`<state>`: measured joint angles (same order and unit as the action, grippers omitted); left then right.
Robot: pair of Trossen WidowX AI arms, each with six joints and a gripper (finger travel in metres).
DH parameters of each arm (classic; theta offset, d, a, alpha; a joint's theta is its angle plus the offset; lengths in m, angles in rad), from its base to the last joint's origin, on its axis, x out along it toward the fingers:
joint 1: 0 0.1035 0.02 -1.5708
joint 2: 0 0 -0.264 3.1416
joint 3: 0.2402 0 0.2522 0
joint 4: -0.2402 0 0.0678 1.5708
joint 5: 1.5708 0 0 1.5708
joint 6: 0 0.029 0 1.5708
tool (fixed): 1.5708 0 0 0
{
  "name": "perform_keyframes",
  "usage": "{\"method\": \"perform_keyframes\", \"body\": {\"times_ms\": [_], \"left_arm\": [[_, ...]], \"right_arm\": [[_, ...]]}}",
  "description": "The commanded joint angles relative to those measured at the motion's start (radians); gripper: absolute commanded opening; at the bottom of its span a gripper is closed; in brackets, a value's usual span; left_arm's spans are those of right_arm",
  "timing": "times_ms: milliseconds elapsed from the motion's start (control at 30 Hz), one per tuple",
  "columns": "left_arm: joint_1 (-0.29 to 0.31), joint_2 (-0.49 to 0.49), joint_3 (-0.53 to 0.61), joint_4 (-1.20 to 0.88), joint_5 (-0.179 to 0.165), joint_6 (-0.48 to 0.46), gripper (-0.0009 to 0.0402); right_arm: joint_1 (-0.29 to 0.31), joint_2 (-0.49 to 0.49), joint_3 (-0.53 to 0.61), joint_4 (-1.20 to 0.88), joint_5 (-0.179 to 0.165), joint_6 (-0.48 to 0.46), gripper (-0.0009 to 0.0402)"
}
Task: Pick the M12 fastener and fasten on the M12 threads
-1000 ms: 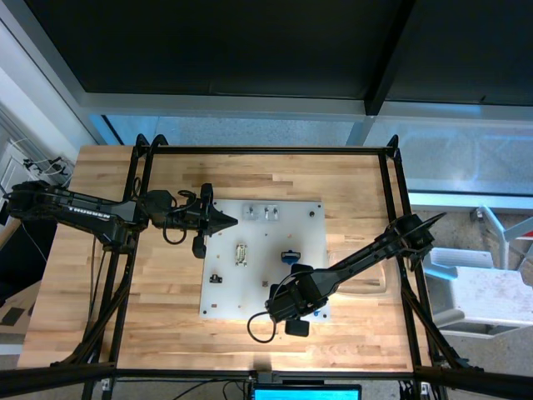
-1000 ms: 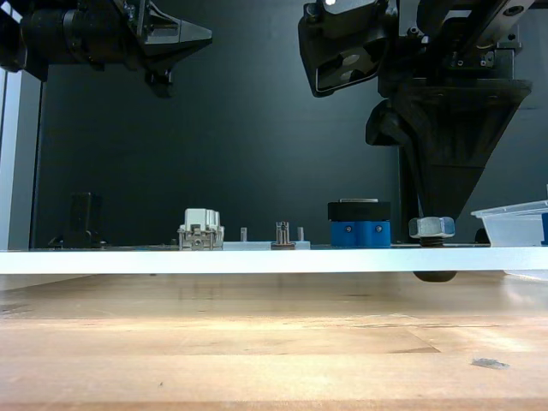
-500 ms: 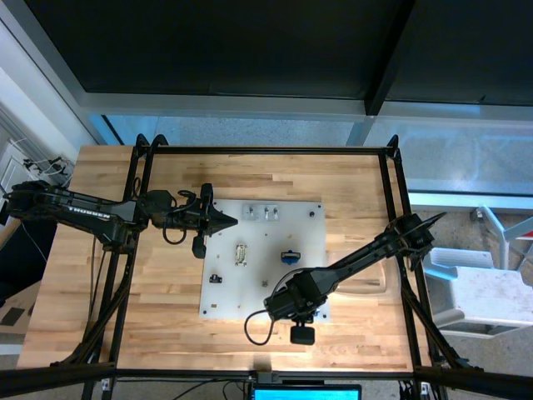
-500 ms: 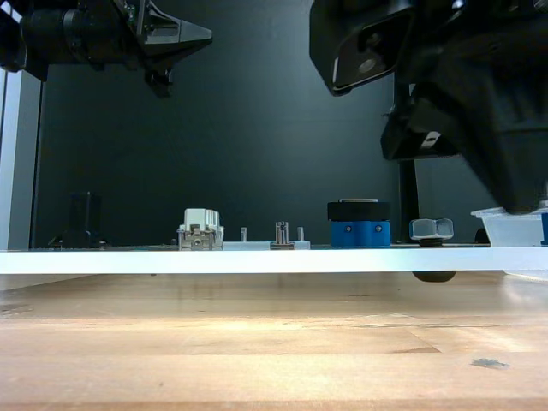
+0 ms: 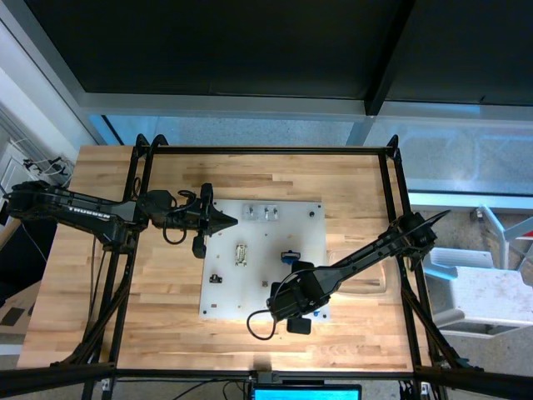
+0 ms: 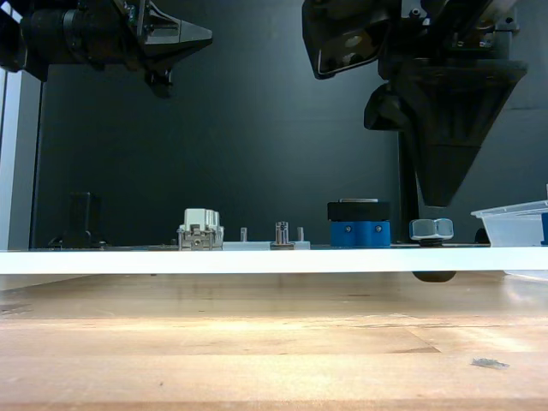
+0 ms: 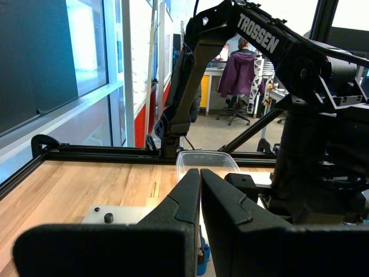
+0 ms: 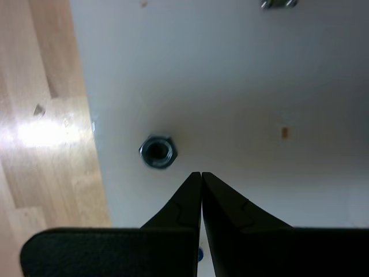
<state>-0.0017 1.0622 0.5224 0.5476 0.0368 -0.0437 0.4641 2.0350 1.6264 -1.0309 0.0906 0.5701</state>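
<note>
Right gripper (image 6: 438, 199): black, pointing down over the white board (image 8: 242, 86), tips pressed together, empty.
Small silver hex nut (image 8: 157, 152): we see it just below those tips, apart.
Left gripper (image 7: 200, 173): black, closed, above the board's left edge.

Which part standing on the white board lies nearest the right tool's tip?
The silver nut, almost under the shut right tool. The blue block and grey connector stand further left; the shut left tool hangs high at the left of the board.
</note>
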Motion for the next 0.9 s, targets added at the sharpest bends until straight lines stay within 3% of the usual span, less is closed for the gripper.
{"method": "perform_keyframes", "body": {"times_ms": [33,500,633,733,767,800,900], "left_arm": [[0.0,0.0,0.0,0.0,0.0,0.0,0.0],[0.0,0.0,0.0,0.0,0.0,0.0,0.0],[0.0,0.0,0.0,0.0,0.0,0.0,0.0],[0.0,0.0,0.0,0.0,0.0,0.0,0.0],[0.0,0.0,0.0,0.0,0.0,0.0,0.0],[0.0,0.0,0.0,0.0,0.0,0.0,0.0],[0.0,0.0,0.0,0.0,0.0,0.0,0.0]], "right_arm": [[-0.002,0.003,-0.009,0.029,0.023,0.007,0.0],[0.0,0.003,-0.038,0.076,0.0,0.027,0.0],[0.0,0.003,-0.047,0.104,-0.09,0.027,0.0],[-0.001,0.002,-0.047,0.102,-0.283,0.013,0.0],[-0.001,0.002,-0.047,0.102,-0.328,0.01,0.0],[-0.001,0.002,-0.047,0.1,-0.348,0.004,0.0],[0.0,0.0,-0.047,0.098,-0.345,0.001,0.0]]}}
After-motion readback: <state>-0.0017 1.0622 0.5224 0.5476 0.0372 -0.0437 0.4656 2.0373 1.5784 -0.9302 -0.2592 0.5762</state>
